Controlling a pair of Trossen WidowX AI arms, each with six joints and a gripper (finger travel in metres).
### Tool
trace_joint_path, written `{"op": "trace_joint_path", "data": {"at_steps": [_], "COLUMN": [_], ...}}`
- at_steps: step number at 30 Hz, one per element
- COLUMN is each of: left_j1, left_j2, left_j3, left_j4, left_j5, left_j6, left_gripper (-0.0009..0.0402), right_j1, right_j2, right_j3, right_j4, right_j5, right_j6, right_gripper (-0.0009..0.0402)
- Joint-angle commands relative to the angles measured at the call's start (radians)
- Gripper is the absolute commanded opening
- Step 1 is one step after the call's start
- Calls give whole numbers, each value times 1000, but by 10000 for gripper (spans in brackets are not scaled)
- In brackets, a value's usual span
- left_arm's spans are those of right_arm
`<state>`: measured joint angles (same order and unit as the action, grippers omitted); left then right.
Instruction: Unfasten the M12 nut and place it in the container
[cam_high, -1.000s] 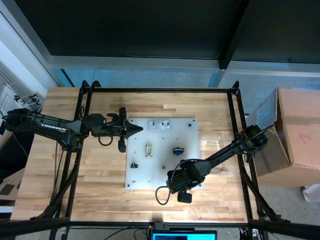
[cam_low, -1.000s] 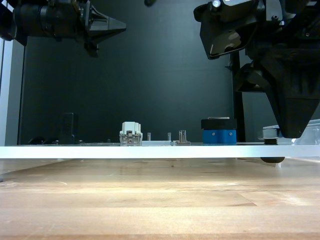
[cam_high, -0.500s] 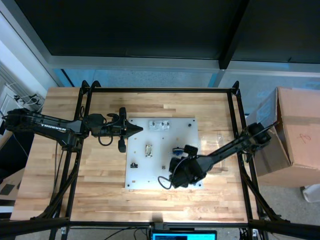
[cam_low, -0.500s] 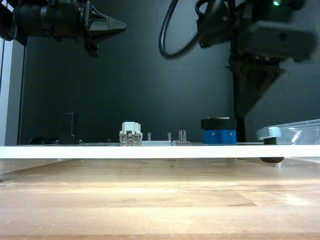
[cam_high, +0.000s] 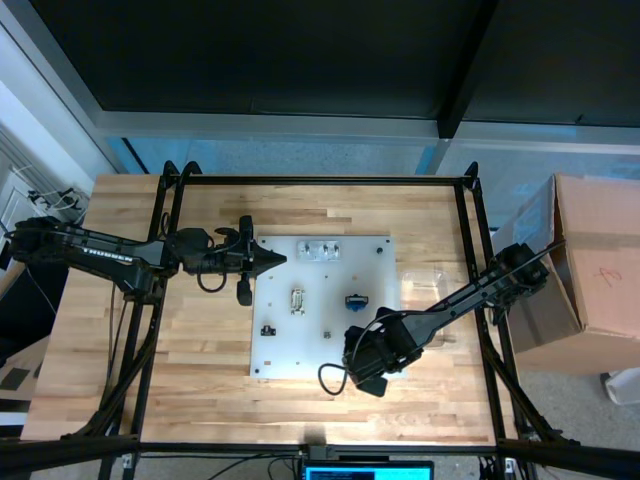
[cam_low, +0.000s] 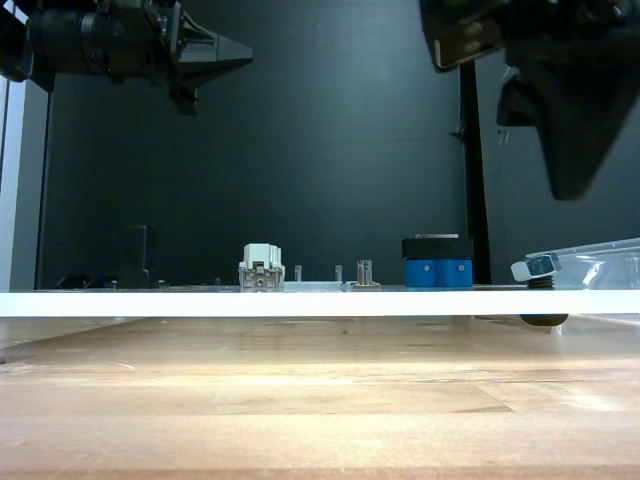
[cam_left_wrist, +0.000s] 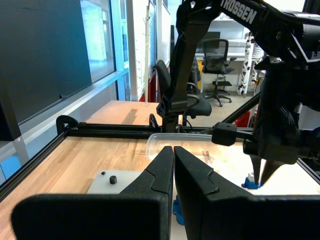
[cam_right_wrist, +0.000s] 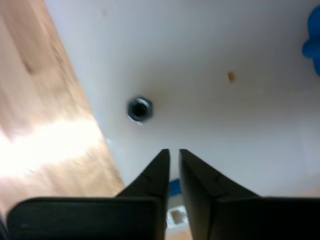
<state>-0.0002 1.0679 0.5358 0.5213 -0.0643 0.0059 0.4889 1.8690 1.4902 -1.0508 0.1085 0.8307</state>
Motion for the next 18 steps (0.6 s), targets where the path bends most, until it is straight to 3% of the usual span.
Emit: {"op": "trace_joint_path", "data": {"at_steps": [1, 10, 14, 18], "left_j1": [0, 0, 0, 0], "left_j2": [0, 0, 0, 0], "left_j3": [0, 0, 0, 0], "left_j4": [0, 0, 0, 0], "left_j5": [0, -4, -4, -4], "left_j6": [0, 0, 0, 0], "left_gripper": [0, 0, 0, 0], "right_j1": [4, 0, -5, -13], "right_j2": [8, 85, 123, 153], "right_j3": [24, 46, 44, 38], "right_j4": [15, 36, 70, 87], "right_j5": [-8, -49, -49, -48], "right_j6": [-89, -121, -121, -125], "right_gripper": [99, 262, 287, 281]}}
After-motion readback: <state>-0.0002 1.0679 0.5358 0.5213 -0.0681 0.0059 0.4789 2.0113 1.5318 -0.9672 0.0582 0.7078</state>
